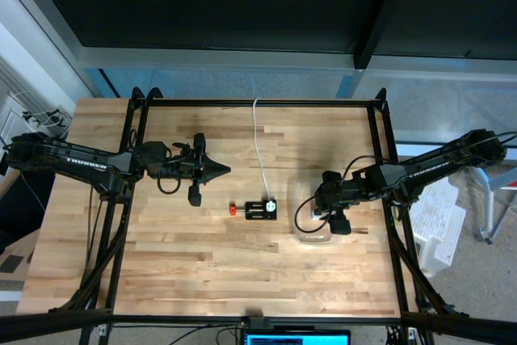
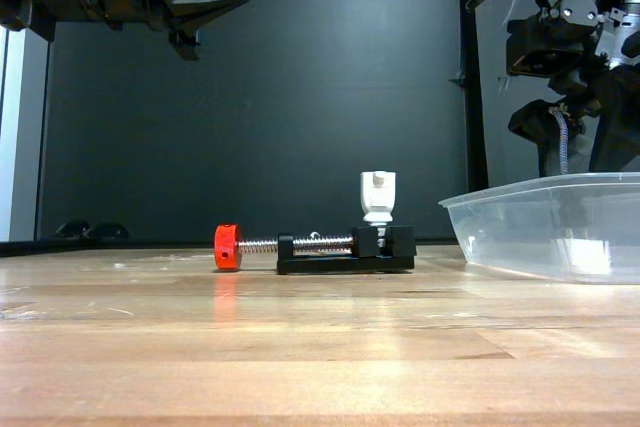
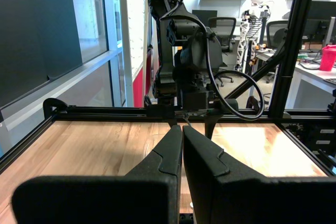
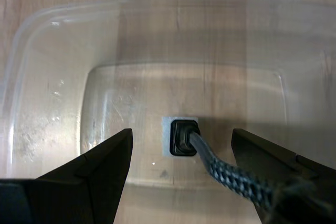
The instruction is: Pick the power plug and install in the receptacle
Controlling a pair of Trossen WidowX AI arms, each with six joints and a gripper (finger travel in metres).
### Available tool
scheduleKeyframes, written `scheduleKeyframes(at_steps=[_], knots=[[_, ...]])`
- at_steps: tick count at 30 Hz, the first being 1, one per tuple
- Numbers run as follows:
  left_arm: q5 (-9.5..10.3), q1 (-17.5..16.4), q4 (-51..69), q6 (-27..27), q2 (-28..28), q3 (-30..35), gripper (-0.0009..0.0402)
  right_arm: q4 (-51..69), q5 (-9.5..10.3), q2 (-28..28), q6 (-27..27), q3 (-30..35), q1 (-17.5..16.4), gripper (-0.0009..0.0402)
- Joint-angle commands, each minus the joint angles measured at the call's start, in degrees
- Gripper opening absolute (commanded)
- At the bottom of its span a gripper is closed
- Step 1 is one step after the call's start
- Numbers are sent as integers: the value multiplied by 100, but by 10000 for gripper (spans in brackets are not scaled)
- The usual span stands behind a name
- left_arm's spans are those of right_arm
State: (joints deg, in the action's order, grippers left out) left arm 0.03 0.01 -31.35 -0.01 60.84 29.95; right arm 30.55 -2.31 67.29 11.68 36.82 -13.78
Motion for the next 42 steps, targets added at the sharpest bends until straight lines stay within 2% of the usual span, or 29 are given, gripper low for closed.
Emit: scheduleKeyframes(at_steps=[1,10,19,32,42], knots=[[0,-2,-2,0,2,0,0,-26,-79,0,2,-37,-28,263],[0,-2,-2,0,2,0,0,-179,-111,2,-9,-114,-63,263],[0,-2,-2,0,2,0,0,-302,-107,295,-9,-114,-85,259],[0,-2,-2,2,2,0,0,-302,-96,275,-13,-114,-122,152],[0,0,-2,0,2,0,0,-306,-111,245,-15,-114,-125,91]])
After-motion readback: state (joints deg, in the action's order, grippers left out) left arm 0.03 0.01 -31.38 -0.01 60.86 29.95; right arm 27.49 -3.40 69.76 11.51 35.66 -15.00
